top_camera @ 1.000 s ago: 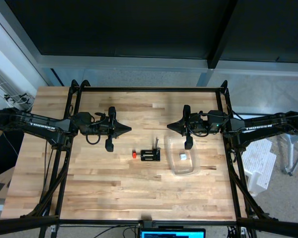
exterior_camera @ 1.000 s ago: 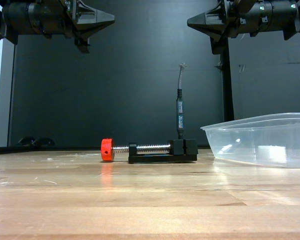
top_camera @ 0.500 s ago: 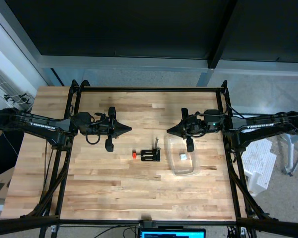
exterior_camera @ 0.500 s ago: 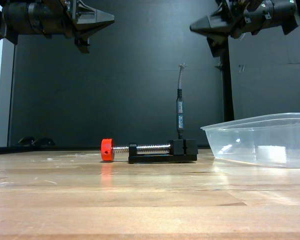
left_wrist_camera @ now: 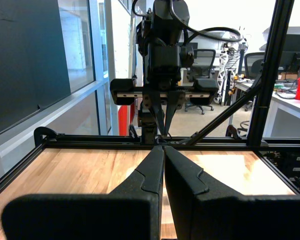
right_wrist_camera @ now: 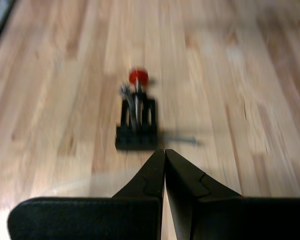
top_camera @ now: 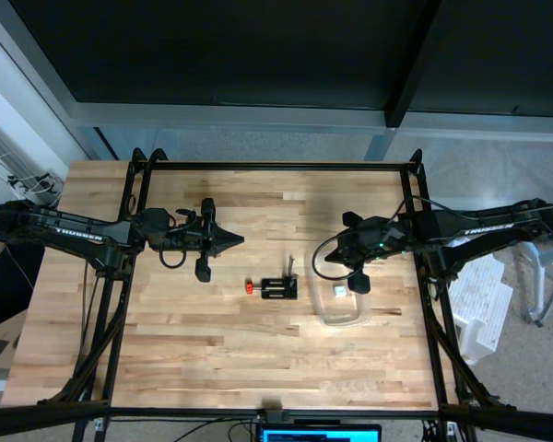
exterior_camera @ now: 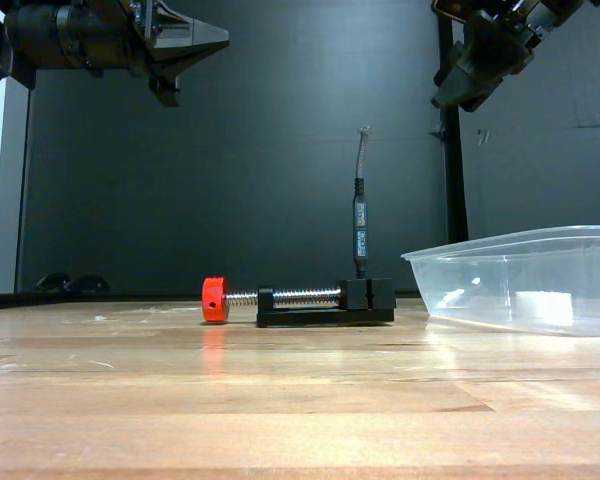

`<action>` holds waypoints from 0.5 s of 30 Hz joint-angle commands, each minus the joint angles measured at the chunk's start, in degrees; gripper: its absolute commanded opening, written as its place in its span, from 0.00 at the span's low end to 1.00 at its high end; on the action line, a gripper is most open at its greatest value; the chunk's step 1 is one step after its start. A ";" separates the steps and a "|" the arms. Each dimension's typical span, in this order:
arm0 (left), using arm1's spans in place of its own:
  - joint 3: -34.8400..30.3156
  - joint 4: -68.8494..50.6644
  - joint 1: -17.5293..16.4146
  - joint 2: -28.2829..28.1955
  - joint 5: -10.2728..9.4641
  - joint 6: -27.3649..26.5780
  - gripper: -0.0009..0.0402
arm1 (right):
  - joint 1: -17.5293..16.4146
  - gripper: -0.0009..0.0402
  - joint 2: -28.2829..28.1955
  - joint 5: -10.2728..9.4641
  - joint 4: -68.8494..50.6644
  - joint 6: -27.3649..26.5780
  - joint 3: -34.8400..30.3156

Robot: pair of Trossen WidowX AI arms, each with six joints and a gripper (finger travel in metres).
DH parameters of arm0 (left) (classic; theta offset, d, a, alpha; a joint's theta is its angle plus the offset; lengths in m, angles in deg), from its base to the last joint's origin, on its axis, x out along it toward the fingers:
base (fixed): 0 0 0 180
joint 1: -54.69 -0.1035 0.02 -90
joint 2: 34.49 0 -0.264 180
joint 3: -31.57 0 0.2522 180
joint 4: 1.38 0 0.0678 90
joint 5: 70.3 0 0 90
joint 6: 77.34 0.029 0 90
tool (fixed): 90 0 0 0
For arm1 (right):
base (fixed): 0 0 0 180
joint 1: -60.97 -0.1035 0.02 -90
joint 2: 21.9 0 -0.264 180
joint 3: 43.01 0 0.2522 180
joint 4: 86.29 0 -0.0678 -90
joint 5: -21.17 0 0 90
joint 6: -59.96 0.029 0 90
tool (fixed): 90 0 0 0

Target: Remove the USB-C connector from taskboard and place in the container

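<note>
2 pinched-shut tips: left end effector [left_wrist_camera: 163,148] hovers over the tabletop [top_camera: 166,313]; right end effector [right_wrist_camera: 164,151], seemingly above the clear tub [top_camera: 342,323], faces the black clamp [right_wrist_camera: 136,126].

Two grippers [left_wrist_camera: 164,147] [right_wrist_camera: 164,150], one taskboard [top_camera: 278,288], one container [top_camera: 347,319]

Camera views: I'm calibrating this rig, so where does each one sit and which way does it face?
High view: above the near edge of the table, looking down at taskboard and container; both arms show.
Low view: table-top height, near edge, level at taskboard; left gripper and right gripper overhead.
Left wrist view: on left arm, along shut left gripper toward the right arm.
Right wrist view: on right arm, down along shut right gripper at taskboard.
Shared: high and low show taskboard beside container.
</note>
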 commanded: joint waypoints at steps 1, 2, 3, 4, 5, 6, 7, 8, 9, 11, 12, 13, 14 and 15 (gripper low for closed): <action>-0.02 0.00 0.00 -0.02 0.02 0.00 0.02 | -0.13 0.02 -3.43 0.04 -5.81 0.02 -4.09; -0.02 0.00 0.00 -0.02 0.02 0.00 0.02 | -0.15 0.02 -4.68 0.02 -6.80 0.02 -5.11; -0.02 0.00 -0.02 -0.02 0.02 0.00 0.02 | -0.17 0.02 -5.73 0.02 -7.58 0.00 -6.01; -0.02 0.00 0.00 -0.02 0.02 0.00 0.02 | -0.17 0.02 -6.75 0.04 -8.48 0.00 -6.88; -0.02 0.00 0.00 -0.02 0.02 0.00 0.02 | -0.22 0.02 -7.89 0.04 -9.07 0.00 -7.67; -0.02 0.00 -0.02 -0.02 0.02 0.00 0.02 | -0.24 0.02 -8.85 0.02 -9.44 0.00 -8.28; -0.02 0.00 0.00 -0.02 0.02 0.00 0.02 | -0.28 0.02 -9.81 0.02 -9.64 0.00 -8.79; -0.02 0.00 -0.02 -0.02 0.02 0.00 0.02 | -0.35 0.03 -10.80 0.02 -9.68 0.02 -9.25; -0.02 0.00 0.00 -0.02 0.02 0.00 0.02 | -0.42 0.03 -11.54 0.02 -9.75 0.04 -9.62; -0.02 0.00 0.00 -0.02 0.02 0.00 0.02 | -0.63 0.05 -13.25 0.02 -9.79 0.09 -10.14; -0.02 0.00 -0.02 -0.02 0.02 0.00 0.02 | -0.68 0.06 -14.01 0.04 -9.88 0.11 -10.47; -0.02 0.00 0.00 -0.02 0.02 0.00 0.02 | -0.85 0.08 -14.84 0.07 -9.90 0.31 -10.84; -0.02 0.00 0.00 -0.02 0.02 0.00 0.02 | -0.92 0.09 -15.67 0.07 -9.94 0.55 -11.30; -0.02 0.00 0.00 -0.02 0.02 0.00 0.02 | -1.14 0.11 -16.46 0.07 -9.97 0.61 -11.78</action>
